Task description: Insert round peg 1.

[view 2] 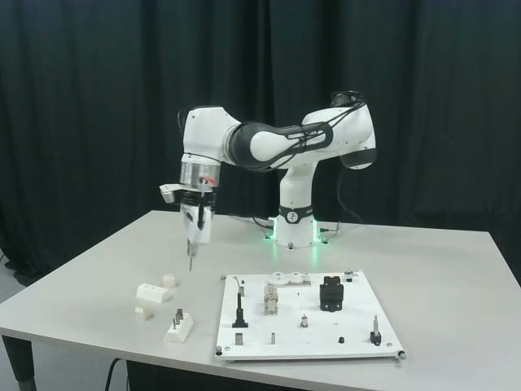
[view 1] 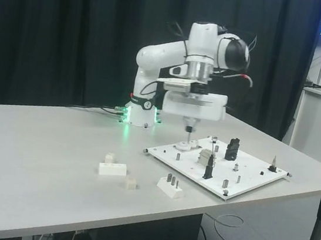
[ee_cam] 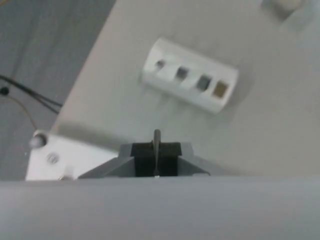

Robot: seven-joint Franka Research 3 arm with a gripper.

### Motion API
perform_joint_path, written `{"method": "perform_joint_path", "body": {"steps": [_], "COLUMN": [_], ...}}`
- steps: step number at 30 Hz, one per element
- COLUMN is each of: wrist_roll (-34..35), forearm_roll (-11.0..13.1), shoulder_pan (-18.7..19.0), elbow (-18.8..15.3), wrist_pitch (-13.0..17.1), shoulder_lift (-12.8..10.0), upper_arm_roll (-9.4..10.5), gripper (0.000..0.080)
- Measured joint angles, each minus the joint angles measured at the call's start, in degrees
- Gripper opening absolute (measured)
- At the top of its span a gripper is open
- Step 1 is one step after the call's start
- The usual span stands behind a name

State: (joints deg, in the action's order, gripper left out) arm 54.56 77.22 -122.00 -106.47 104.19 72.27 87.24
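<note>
Two black fingers (ee_cam: pixel 155 161) are clamped on round peg 1 (ee_cam: pixel 157 140) in the wrist view, and the thin peg sticks out past their tips. Beyond the peg you see a white block (ee_cam: pixel 190 80) with four holes lying on the grey desk (ee_cam: pixel 270 130). A corner of the white board (ee_cam: pixel 65 157) lies just beside the fingers.

In the first room view, the fingers (view 1: pixel 189 124) hang at the frame's centre, above the far part of the board (view 1: pixel 247 182) and clear of it.

In the second room view, they (view 2: pixel 194 235) sit left of centre. The peg (view 2: pixel 191 261) points straight down over bare desk (view 2: pixel 98 285), above the small white blocks (view 2: pixel 152 293) at lower left.
</note>
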Motion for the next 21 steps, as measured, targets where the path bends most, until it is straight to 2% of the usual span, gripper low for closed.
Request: {"method": "perform_joint_path", "body": {"steps": [12, 21], "wrist_roll": [5.96, 6.71], "forearm_roll": [-1.02, -2.06], "shoulder_pan": [1.21, 2.66], "elbow": [6.14, 9.75], "wrist_pitch": [-5.62, -7.7], "shoulder_lift": [0.01, 0.05], "upper_arm_roll": [0.38, 2.07], "gripper": [0.0015, 0.0015]}}
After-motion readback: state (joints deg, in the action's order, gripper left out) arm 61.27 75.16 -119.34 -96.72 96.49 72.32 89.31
